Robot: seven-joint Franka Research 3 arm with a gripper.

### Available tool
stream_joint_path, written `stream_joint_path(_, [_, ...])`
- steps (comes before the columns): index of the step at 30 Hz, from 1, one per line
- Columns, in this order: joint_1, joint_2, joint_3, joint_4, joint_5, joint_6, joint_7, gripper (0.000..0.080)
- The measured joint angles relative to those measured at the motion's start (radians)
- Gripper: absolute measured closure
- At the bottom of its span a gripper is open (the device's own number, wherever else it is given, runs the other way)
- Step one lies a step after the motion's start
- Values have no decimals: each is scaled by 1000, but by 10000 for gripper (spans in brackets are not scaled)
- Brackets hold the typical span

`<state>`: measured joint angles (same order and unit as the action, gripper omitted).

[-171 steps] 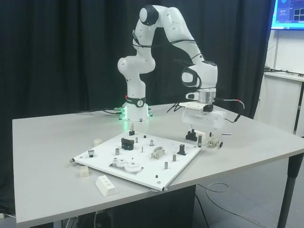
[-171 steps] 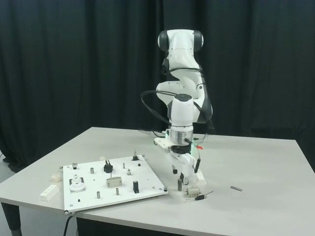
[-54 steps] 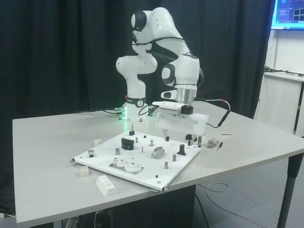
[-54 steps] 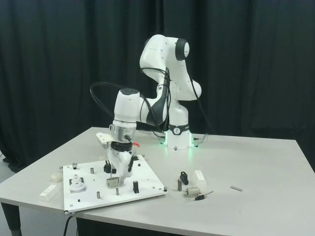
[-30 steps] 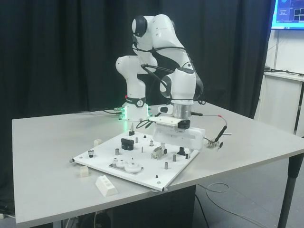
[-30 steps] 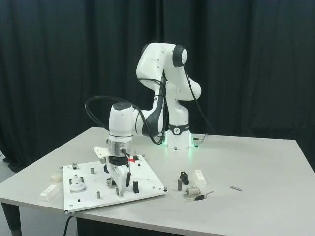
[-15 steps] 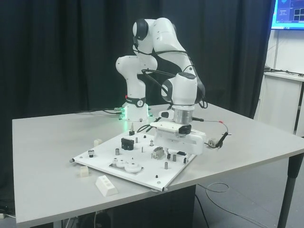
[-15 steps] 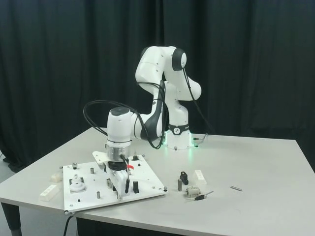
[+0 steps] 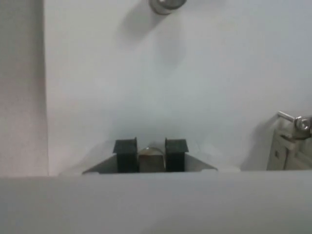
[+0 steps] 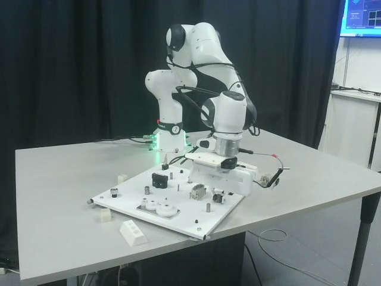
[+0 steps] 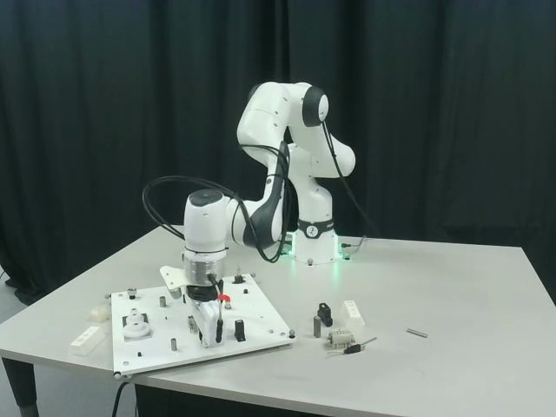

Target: Remove square peg 3.

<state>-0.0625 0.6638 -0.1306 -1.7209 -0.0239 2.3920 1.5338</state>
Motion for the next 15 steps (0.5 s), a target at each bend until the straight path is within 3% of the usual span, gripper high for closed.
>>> stream_joint_path(15, [-3,0,-1,0,22,-3,-16,683])
